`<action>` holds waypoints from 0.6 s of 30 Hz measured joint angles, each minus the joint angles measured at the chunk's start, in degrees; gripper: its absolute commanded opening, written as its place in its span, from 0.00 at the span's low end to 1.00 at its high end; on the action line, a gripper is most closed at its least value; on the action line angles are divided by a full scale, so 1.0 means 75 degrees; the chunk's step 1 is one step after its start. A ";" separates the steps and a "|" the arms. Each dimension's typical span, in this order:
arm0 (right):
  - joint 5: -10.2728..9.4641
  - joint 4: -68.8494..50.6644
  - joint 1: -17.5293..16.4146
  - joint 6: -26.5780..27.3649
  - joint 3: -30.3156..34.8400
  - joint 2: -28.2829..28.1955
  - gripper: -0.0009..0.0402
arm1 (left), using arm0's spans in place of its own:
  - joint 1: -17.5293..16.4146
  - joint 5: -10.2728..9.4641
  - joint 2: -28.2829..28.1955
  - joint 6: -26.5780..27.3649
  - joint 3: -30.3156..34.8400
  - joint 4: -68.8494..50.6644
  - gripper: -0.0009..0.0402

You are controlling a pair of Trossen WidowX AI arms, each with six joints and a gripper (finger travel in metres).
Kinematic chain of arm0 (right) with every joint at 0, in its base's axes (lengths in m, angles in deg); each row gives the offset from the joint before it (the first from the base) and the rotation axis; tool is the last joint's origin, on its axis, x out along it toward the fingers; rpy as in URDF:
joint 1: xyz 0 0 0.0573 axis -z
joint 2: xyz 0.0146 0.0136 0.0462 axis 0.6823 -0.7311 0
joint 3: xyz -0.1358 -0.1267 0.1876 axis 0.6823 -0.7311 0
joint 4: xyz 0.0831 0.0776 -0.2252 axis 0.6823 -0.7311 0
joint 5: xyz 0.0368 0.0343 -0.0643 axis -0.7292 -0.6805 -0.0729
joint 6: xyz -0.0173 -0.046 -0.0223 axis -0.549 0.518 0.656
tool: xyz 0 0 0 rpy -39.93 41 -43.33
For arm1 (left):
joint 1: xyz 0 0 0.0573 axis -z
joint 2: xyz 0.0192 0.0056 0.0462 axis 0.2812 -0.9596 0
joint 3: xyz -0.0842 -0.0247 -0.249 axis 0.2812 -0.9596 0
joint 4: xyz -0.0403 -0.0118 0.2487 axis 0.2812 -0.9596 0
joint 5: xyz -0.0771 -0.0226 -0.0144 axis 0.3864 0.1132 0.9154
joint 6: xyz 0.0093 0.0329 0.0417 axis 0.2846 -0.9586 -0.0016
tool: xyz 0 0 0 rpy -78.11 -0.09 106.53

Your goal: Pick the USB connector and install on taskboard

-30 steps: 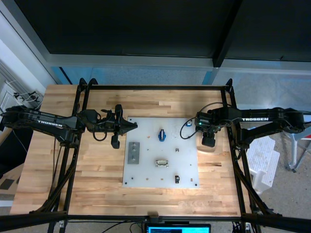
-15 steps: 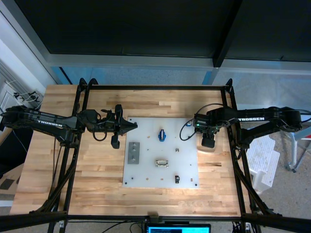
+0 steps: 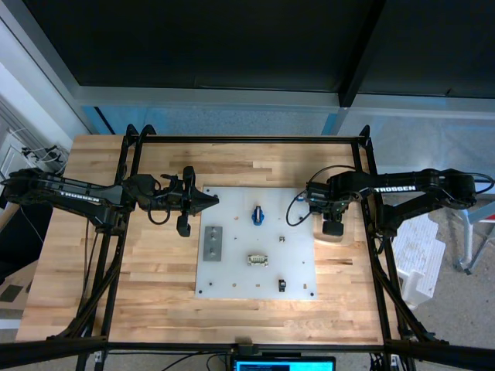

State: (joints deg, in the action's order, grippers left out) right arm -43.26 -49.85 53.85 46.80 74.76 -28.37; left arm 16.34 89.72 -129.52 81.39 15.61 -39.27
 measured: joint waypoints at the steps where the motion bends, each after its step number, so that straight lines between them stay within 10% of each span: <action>1: 0.0064 -0.0023 0.0015 0.0035 0.0000 0.0000 0.20 | 0.0000 -0.0003 0.0000 -0.0003 0.0003 0.0000 0.02; 18: -0.0117 -0.0009 0.0047 0.0399 0.0012 0.0003 0.02 | 0.0000 0.0000 -0.0003 -0.0003 0.0003 0.0000 0.02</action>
State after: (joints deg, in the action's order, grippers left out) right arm -44.14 -49.91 54.20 49.80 74.85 -28.35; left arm 16.34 89.72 -129.54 81.37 15.63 -39.27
